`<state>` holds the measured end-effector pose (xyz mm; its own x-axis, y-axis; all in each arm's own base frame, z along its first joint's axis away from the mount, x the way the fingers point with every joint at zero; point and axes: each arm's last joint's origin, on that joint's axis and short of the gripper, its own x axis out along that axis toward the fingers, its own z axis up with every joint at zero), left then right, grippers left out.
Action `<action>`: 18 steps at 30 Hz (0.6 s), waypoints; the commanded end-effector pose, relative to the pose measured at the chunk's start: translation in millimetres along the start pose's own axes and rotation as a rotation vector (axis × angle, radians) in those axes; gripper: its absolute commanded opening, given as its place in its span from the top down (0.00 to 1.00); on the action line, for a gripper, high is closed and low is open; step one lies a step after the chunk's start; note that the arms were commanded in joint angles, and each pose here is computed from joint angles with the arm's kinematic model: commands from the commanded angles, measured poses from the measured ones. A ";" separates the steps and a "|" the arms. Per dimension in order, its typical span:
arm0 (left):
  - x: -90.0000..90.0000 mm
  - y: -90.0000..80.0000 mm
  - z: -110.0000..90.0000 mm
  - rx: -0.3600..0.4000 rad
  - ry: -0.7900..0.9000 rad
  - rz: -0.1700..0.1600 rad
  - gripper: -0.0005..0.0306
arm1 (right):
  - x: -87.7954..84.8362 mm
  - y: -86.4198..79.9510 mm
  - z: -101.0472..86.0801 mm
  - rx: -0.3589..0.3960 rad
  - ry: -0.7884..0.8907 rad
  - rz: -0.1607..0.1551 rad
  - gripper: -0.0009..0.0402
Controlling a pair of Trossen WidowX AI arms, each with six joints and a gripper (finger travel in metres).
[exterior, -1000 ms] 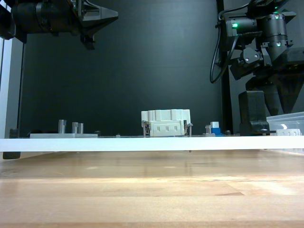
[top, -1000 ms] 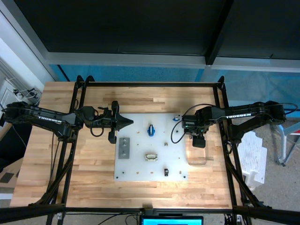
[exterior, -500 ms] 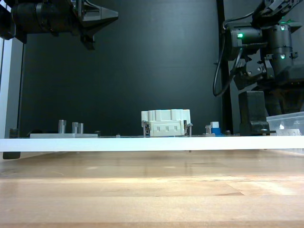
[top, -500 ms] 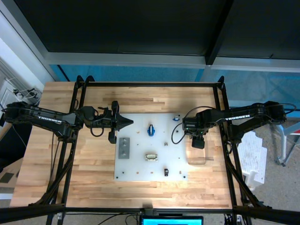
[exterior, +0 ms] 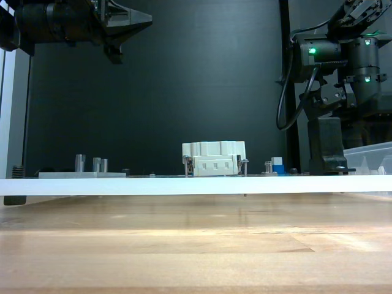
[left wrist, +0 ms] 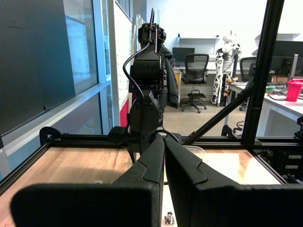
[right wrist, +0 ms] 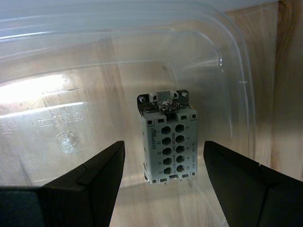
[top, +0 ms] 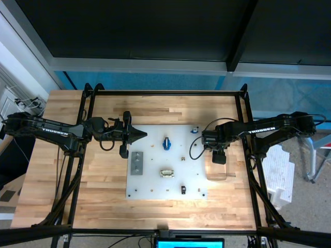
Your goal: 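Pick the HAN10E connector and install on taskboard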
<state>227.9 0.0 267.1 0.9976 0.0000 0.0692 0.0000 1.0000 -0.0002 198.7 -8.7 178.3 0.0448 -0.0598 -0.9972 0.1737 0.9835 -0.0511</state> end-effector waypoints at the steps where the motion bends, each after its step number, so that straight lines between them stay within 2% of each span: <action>1: 0.0 0.0 0.1 0.000 0.000 0.000 0.98 | 0.1 0.3 0.1 -0.001 -0.001 0.002 0.41; 18: 0.0 0.0 0.1 0.000 0.000 0.000 0.98 | 2.3 2.2 -0.3 0.003 -0.003 0.009 0.42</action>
<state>227.8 0.0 267.1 0.9976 0.0000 0.0696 0.0000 1.0000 -0.0002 198.6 -6.9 175.8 0.0493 -0.0515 -0.9975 0.1765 0.9834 -0.0421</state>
